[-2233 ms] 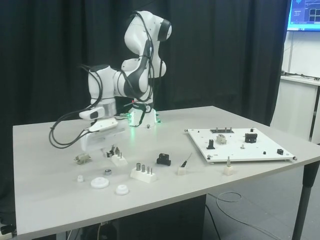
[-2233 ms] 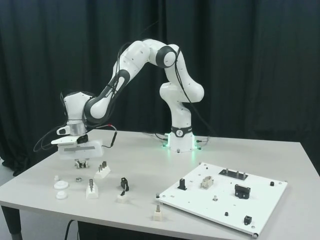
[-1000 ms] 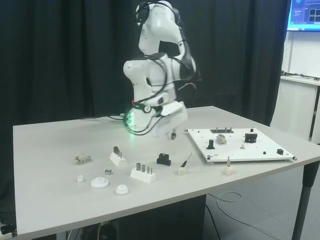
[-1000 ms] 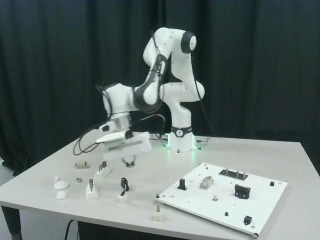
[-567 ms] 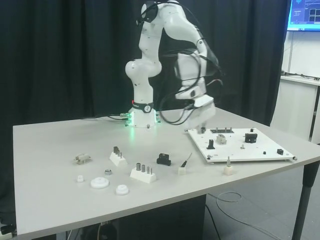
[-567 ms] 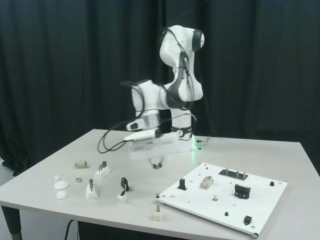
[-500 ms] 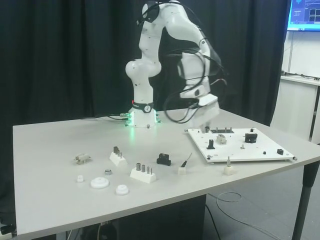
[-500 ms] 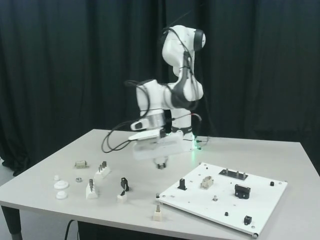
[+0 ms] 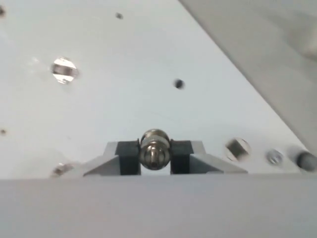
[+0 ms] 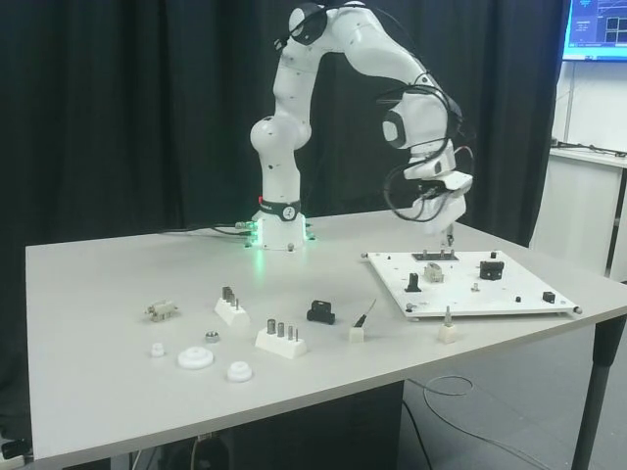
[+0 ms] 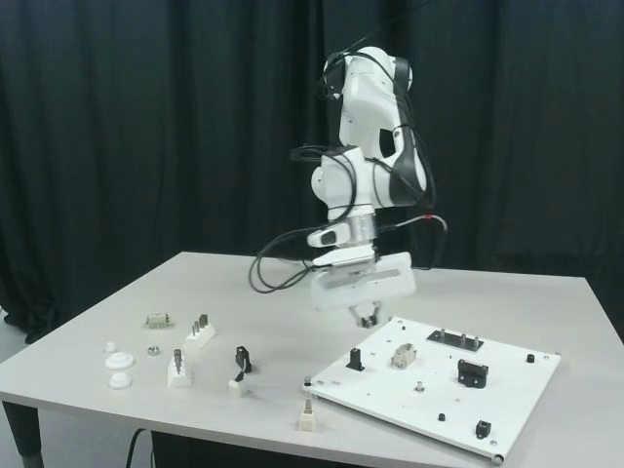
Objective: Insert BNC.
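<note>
The hand [image 11: 368, 314] hung in the air above the white board [image 11: 507, 404], clear of its surface, near the board's edge that faces the arm's base [image 11: 353, 276]. Its fingers [image 9: 128, 157] were closed on the BNC connector [image 9: 154, 149], a small metal plug pinched between the two black pads, with the plug's rounded end pointing down at the board. Under the plug the wrist view showed bare white board with a few small holes and a shiny metal fitting [image 9: 64, 70] off to one side; the board's straight edge ran slantwise just beyond, with grey table [image 10: 118, 284] past it.

On the board, the black bracket [image 11: 355, 359] stood nearest the hand, a pale connector block [image 11: 401, 356] just beyond it, a black plate with two pins [image 11: 453, 339] further toward the board's far edge, and a black block [image 11: 473, 371] toward its middle. The air around the hand was open on all sides.

Well away from the board, toward the table's other end, lay white holders with pins [image 10: 280, 336], white gears [image 10: 196, 358] and a small grey part [image 10: 162, 311]
</note>
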Controlling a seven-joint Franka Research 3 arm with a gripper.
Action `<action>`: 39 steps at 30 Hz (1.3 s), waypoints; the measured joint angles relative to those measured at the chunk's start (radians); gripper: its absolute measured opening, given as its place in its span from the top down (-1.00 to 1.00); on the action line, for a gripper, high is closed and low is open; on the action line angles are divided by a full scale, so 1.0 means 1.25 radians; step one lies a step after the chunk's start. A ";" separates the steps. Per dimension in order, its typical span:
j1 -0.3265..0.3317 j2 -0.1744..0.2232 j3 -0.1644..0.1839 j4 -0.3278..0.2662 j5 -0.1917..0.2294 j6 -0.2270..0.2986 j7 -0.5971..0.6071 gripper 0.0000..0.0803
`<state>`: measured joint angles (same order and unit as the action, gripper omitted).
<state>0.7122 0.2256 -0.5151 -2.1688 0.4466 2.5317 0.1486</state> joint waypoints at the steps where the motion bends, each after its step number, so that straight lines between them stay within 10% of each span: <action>1: 0.006 0.002 0.000 0.003 -0.001 0.000 0.003 0.69; 16: 0.093 0.058 0.002 0.052 -0.115 -0.012 0.010 0.69; 39: 0.117 0.158 0.007 0.170 -0.120 -0.120 -0.083 0.69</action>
<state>0.8580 0.4232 -0.5069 -1.9564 0.2960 2.3820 0.0454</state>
